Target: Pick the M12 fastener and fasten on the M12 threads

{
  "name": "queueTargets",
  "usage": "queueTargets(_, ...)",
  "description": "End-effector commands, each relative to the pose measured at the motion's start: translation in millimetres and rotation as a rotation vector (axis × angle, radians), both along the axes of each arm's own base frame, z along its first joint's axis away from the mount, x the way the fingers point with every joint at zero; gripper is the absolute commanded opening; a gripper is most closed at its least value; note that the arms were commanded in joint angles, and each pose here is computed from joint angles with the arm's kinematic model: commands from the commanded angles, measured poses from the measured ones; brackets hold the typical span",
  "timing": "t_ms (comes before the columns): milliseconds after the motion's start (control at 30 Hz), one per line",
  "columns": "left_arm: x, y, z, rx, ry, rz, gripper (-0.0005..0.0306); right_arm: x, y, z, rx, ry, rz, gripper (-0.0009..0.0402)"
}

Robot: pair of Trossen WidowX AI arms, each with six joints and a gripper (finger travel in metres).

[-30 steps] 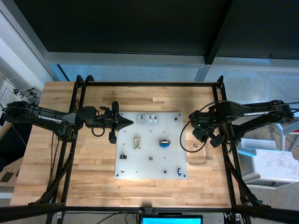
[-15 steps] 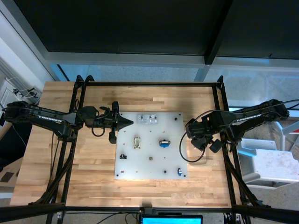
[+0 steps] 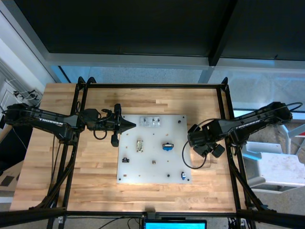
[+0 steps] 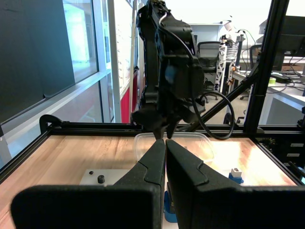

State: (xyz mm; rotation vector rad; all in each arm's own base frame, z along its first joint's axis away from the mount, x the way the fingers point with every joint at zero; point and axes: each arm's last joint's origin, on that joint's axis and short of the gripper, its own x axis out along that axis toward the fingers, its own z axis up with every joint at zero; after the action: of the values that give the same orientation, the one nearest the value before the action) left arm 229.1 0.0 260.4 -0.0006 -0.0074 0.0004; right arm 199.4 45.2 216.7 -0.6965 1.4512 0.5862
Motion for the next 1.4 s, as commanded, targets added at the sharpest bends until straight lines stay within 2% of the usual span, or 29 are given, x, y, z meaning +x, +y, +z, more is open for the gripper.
queueTargets(33, 0, 0.0, 0.2, 0.000, -0.001, 0.000, 0.0000, 0, 1.0, -5.9, 0.003, 0.001, -0.004, 0.0191)
queueTargets(400, 0, 0.0, 0.2, 0.000, -0.001, 0.000, 0.0000, -5, 3.8, -23.7, 0.004, 0.002, 0.016, 0.0193)
queueTargets(967, 0, 0.1, 0.2, 0.000, -0.001, 0.000, 0.0000, 1, 10.4, -50.5, 0.005, 0.012, 0.040, 0.0193)
queueTargets(1400, 0, 0.1, 0.2, 0.000, -0.001, 0.000, 0.0000, -4, 11.4, -60.8, 0.007, 0.005, 0.053, 0.0193)
